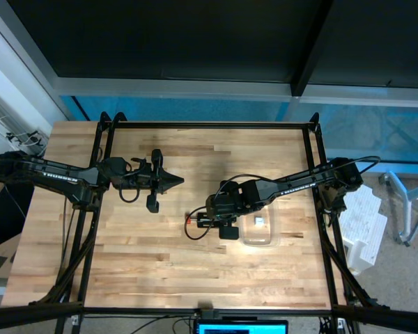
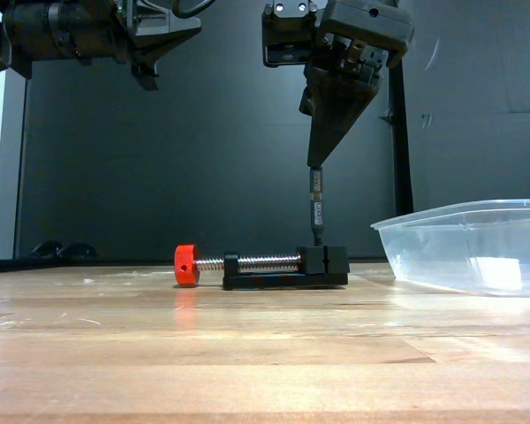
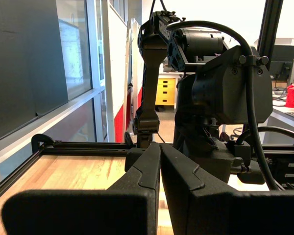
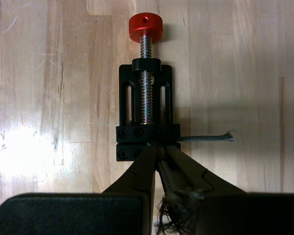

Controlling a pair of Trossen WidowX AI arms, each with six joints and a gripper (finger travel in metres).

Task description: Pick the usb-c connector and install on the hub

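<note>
While your right hand point(image 2: 316, 164) grips the connector point(image 2: 317, 208) upright, its lower end meets the top of the vise point(image 2: 283, 268) on the table point(image 2: 247, 353); your left hand point(image 1: 175, 181) hangs closed and empty, well apart.

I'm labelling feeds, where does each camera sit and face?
High: above near edge, looking down; left arm, right arm, left gripper over table's left.
Low: table height, level; right gripper holds usb-c connector upright, tip at clamp.
Left wrist: along shut jaws toward right arm.
Right wrist: down past jaws onto clamp.
Shared: low and right wrist show red knob.
</note>
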